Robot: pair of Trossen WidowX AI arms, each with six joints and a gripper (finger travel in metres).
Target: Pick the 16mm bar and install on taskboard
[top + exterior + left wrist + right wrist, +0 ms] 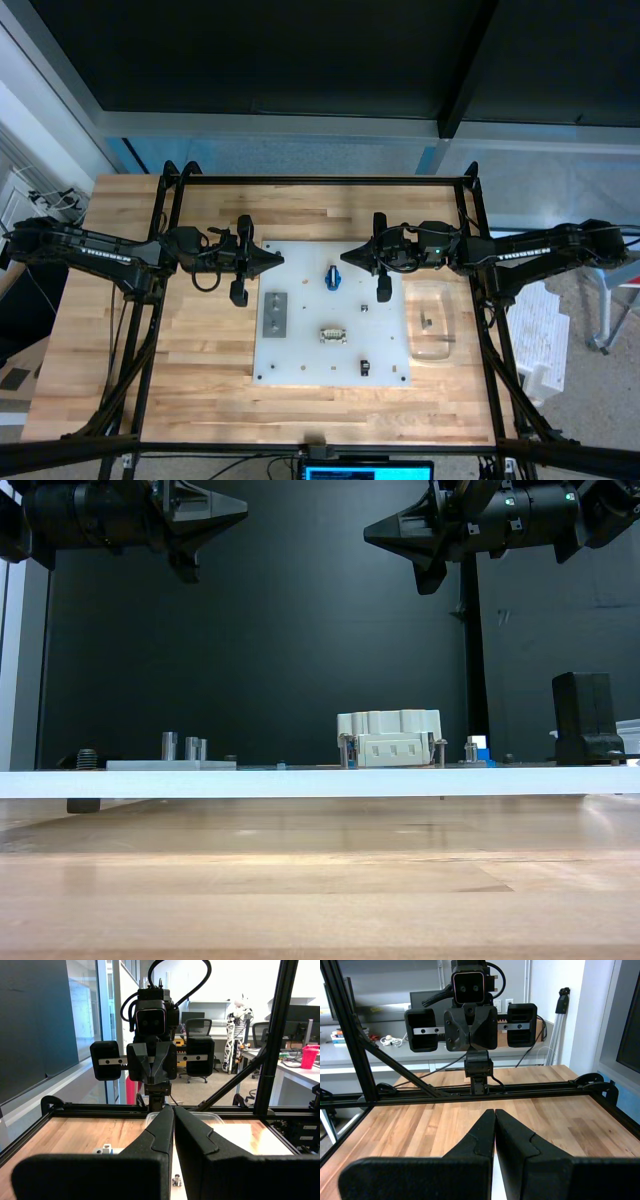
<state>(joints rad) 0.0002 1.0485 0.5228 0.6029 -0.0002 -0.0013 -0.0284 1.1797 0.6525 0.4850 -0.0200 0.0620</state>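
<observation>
taskboard (300,365): laid flat at the middle of the worktop (150,350). A grey block (274,312), a blue piece (332,277), a silver connector (333,335) and a small black square part (366,367) are carried on it.

16mm bar (427,322): seen only as 1 tiny grey piece inside the clear tray (445,345), which is set just beside the taskboard's right edge. It lies off the taskboard and is touched by neither arm.

left gripper (280,260): held over the taskboard's far left corner and pointed inward across the taskboard. Its jaws are pressed together along their inner faces, and nothing is held between them.

right gripper (343,257): held over the far part of the taskboard, just beyond the blue piece, and pointed toward the left gripper. Its jaws are likewise closed flat against each other and are empty.

height: in the low view both grippers are seen well above the taskboard, with open space beneath them.

bar and jaws: the 16mm bar is found to the right of the taskboard, nearer the front than both sets of jaws. The right gripper's jaws are the closer of the 2, yet still well apart from it. The left gripper's jaws are separated from it by almost the full width of the taskboard.
</observation>
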